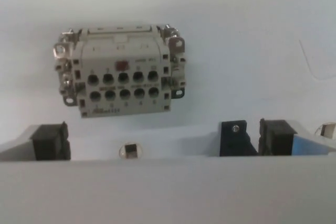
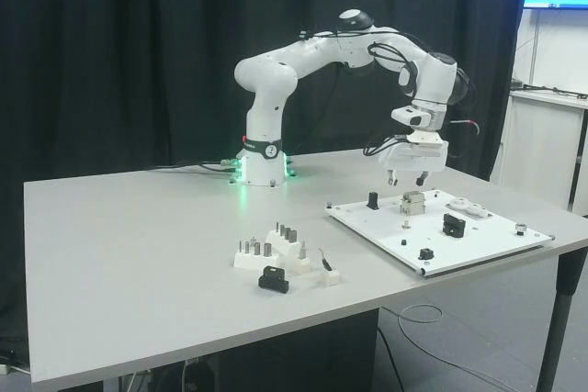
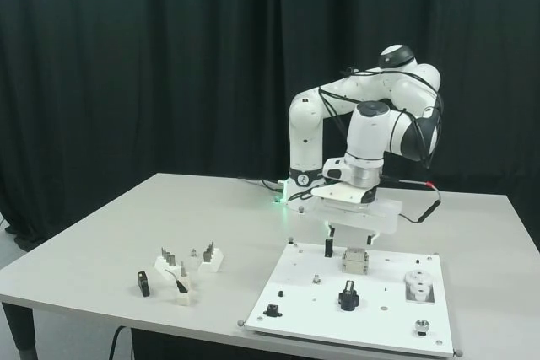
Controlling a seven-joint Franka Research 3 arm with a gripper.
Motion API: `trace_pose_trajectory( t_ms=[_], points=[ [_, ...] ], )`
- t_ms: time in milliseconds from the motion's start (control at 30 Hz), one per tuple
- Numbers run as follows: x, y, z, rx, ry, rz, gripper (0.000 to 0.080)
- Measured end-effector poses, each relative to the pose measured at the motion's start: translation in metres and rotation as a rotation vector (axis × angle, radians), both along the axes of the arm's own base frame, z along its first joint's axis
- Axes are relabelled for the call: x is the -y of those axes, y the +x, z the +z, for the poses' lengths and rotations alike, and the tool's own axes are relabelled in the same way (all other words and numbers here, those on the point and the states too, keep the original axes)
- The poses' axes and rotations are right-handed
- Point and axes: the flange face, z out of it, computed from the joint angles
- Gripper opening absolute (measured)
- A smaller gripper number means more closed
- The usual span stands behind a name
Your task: Pick square peg 2.
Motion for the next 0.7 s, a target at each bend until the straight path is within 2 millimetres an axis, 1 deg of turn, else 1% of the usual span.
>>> trace_pose_trajectory(
  t_ms=[700],
  points=[
    [-0.013,-0.006,0.014,0.017,0.012,-0.002,0.08]
  ],
)
